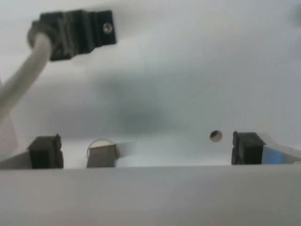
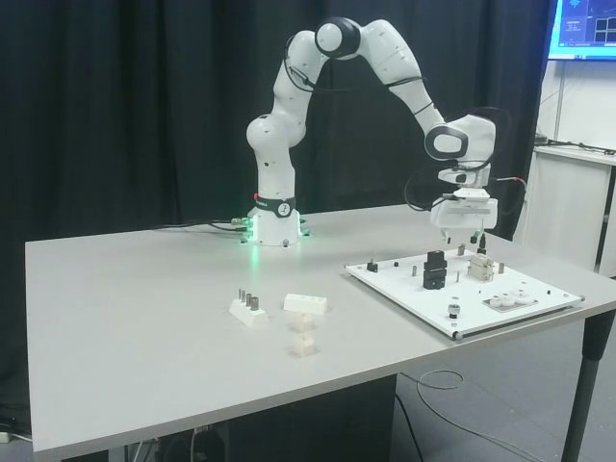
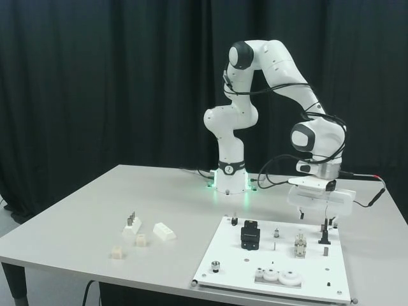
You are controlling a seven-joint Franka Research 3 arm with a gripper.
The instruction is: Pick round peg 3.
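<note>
My gripper (image 1: 146,151) is open, its two black fingertips (image 1: 45,151) set wide apart. Between them, close to one fingertip, stands a short grey metal peg (image 1: 102,154) on the white board (image 1: 155,94). In the room views the gripper (image 2: 463,235) (image 3: 315,219) hangs just above the far right part of the white board (image 2: 399,285) (image 3: 223,255), with small upright pegs (image 2: 480,254) right below it. I cannot tell which peg is round peg 3. Nothing is held.
On the board are a black block (image 2: 435,269) (image 3: 250,234), white gears (image 2: 510,299) (image 3: 278,276) and a black cabled connector (image 1: 75,34). Left of the board lie a white stand with three pegs (image 2: 248,308) (image 3: 132,224) and loose white blocks (image 2: 305,304) (image 3: 164,231).
</note>
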